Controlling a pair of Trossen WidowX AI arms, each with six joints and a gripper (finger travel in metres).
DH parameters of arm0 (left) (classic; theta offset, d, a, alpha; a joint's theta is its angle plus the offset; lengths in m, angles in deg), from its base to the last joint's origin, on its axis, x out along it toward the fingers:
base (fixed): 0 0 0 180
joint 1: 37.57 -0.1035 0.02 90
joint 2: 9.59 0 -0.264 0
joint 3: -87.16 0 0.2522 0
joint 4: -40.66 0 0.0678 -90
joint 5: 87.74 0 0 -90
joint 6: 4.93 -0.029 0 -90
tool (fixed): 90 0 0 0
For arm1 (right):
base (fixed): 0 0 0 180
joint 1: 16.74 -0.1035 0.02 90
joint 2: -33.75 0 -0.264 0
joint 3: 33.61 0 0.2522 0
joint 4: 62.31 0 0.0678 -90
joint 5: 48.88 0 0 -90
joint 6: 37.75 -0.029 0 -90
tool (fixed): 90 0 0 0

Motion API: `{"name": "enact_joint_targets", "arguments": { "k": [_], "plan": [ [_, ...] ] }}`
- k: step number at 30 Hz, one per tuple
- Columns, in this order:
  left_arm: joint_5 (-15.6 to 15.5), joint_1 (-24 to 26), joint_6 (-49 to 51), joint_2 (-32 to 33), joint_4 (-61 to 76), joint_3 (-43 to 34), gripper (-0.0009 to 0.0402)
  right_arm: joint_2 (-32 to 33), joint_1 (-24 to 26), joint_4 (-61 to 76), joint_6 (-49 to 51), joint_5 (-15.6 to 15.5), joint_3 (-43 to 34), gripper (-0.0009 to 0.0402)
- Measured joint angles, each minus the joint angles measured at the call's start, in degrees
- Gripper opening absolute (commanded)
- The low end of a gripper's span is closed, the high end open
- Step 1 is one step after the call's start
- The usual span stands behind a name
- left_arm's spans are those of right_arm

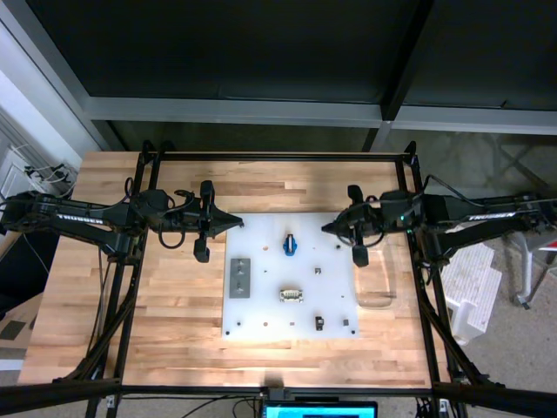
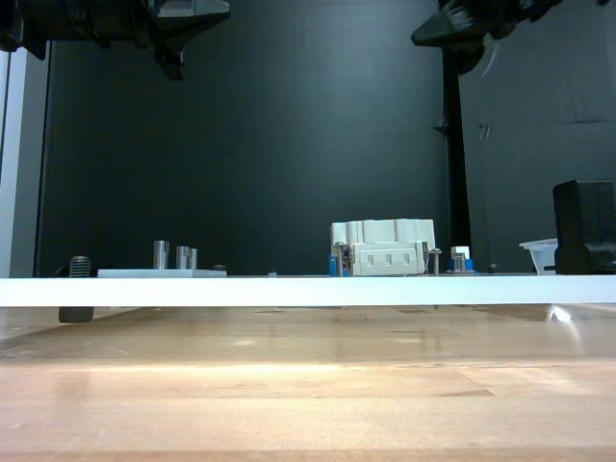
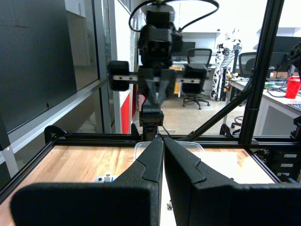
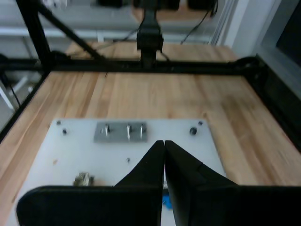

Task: Pick the 16mm bar and install on taskboard

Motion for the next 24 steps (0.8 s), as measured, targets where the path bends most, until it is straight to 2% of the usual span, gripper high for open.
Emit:
{"name": "enact_joint_targets", "arguments": {
  "k": [9,24],
  "plan": [
    [0.0,0.0,0.0,0.0,0.0,0.0,0.0001,-2.4,7.4,-14.6,1.0,-8.2,6.3,0.0000],
    [0.0,0.0,0.0,0.0,0.0,0.0,0.0001,-3.7,8.5,-26.9,-2.7,-8.1,12.0,0.0000]
  ]
}}
